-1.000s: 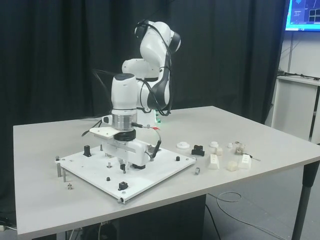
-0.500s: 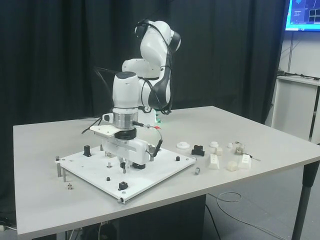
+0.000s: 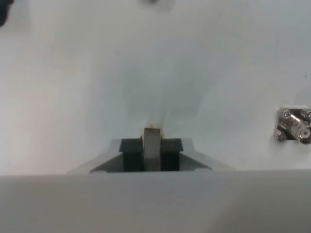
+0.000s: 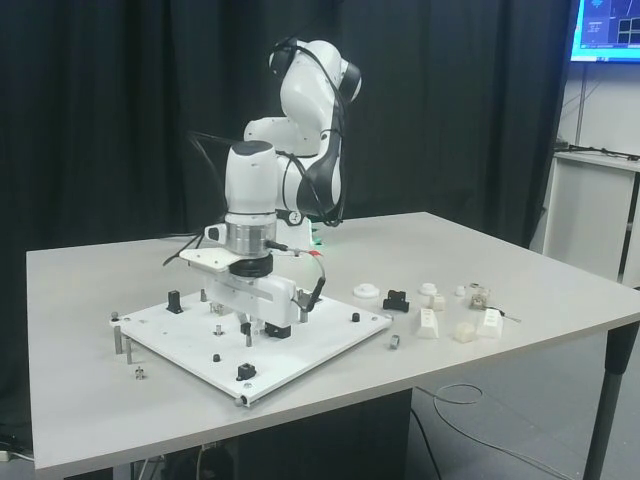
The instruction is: Remove square peg 2.
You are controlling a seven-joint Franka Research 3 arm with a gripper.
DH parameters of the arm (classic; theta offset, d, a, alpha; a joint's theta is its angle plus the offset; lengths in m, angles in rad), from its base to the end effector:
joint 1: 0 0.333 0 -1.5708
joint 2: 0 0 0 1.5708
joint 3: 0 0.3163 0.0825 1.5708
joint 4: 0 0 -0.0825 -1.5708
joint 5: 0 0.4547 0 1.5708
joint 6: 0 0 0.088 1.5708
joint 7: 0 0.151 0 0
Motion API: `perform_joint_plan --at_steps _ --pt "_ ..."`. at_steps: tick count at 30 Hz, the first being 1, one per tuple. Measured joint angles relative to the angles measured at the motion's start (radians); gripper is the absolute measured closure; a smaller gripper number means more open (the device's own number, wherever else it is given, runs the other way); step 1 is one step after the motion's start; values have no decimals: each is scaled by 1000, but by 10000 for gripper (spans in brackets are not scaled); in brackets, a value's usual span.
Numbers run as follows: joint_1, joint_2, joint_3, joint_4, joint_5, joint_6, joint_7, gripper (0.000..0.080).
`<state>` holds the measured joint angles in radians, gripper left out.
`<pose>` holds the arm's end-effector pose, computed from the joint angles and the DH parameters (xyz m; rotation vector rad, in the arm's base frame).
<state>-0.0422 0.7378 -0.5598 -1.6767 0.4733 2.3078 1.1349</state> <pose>0.6278 -0.3804 0.1347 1.7847 -2.5802 0.0582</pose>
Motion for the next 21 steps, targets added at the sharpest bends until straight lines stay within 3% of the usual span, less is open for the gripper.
perform_joint_plan --at_steps 21 --pt "1 -2 0 3 -17 -5 0 731"
